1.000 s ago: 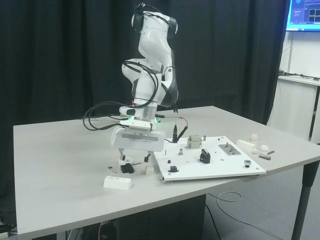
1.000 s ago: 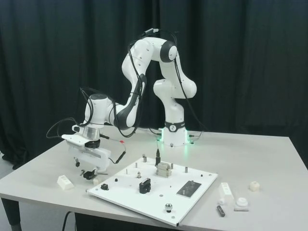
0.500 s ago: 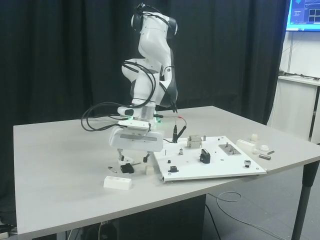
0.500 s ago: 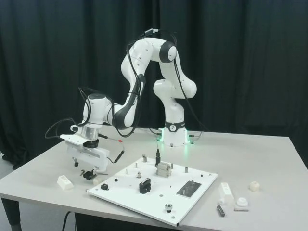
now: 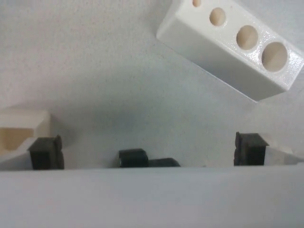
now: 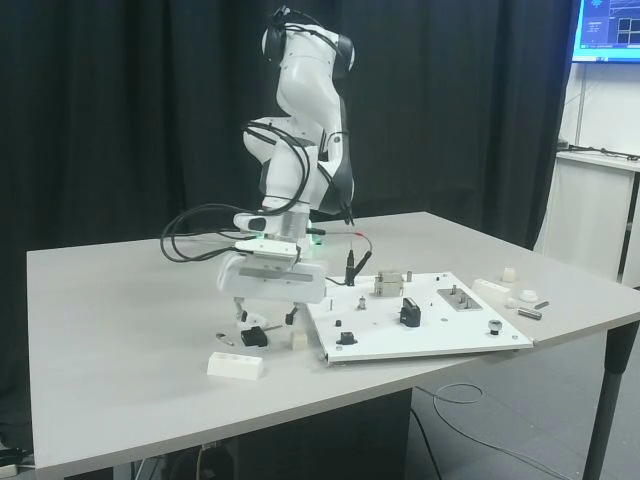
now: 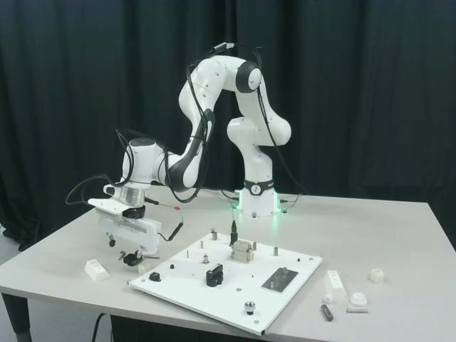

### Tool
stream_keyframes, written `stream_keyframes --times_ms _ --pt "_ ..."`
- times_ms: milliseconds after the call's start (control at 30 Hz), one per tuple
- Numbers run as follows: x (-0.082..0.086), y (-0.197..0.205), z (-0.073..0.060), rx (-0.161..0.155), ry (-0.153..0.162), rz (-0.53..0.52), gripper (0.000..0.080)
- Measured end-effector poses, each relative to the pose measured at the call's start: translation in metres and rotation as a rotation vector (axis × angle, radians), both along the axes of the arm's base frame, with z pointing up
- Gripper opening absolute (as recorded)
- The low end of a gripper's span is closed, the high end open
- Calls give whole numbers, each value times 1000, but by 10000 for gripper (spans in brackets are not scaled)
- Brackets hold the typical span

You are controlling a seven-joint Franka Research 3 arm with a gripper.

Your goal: Remove round peg 3.

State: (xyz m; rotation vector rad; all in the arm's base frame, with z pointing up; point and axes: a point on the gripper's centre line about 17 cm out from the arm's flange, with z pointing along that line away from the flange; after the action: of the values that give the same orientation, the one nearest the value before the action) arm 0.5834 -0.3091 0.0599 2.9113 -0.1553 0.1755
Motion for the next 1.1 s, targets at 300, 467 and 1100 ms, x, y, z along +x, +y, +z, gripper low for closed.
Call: stream_keyframes --times_ms 300,467,1100 --pt "8 14 5 18 0 10 800" --pt "9 32 12 49 15 9 800" --pt "1 131 59 176 105 -13 800"
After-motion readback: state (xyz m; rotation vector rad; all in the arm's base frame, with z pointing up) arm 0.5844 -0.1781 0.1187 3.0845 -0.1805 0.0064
